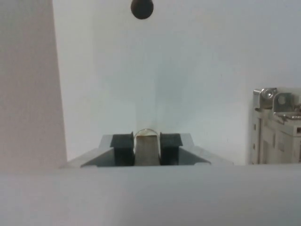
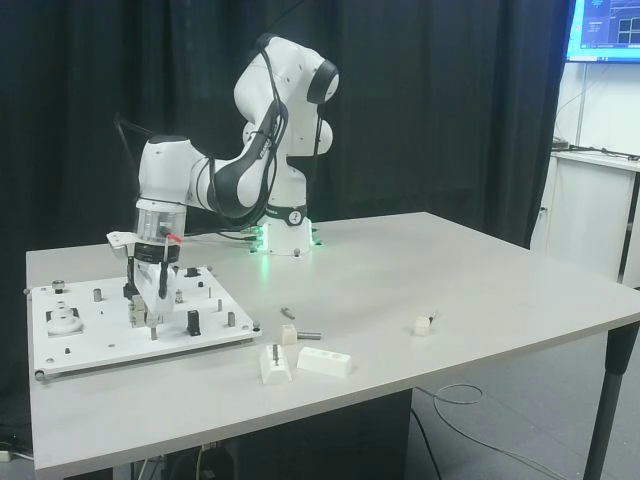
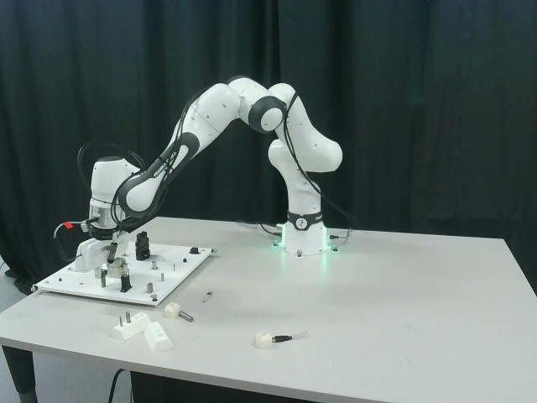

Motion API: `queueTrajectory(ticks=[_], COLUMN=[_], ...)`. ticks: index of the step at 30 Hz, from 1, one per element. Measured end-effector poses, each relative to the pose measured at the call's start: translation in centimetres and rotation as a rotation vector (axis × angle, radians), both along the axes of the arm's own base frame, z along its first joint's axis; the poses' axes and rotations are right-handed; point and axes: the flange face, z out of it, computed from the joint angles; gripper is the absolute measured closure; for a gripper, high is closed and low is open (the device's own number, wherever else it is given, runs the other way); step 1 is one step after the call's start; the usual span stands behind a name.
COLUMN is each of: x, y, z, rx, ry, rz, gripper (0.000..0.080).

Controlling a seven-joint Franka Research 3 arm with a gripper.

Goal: Insert square peg 3.

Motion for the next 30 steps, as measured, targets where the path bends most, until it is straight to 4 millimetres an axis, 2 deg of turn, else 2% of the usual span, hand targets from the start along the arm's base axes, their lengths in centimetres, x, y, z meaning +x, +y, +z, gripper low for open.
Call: queueTrajectory(ticks=[10,18,19,23,24,29,30], x=[0.04,-0.03,-0.03,0.13,0.32,0.69,0.73], y=[0.01,-0.01,0.00,0.15,0.23,0.42,0.46], z=[-0.11,-0.28,-0.28,-0.34,-0.28,-0.18,-0.17], rx=[-0.007,-0.016,-0.016,-0.016,-0.017,-0.015,-0.014], ry=[0.004,0.022,0.023,0.025,0.021,0.011,0.009], rz=[0.020,0.116,0.123,0.152,0.160,0.163,0.162], gripper=[0.0688,0.0688,0.0473,0.0473,0.0174,0.0174,0.0039])
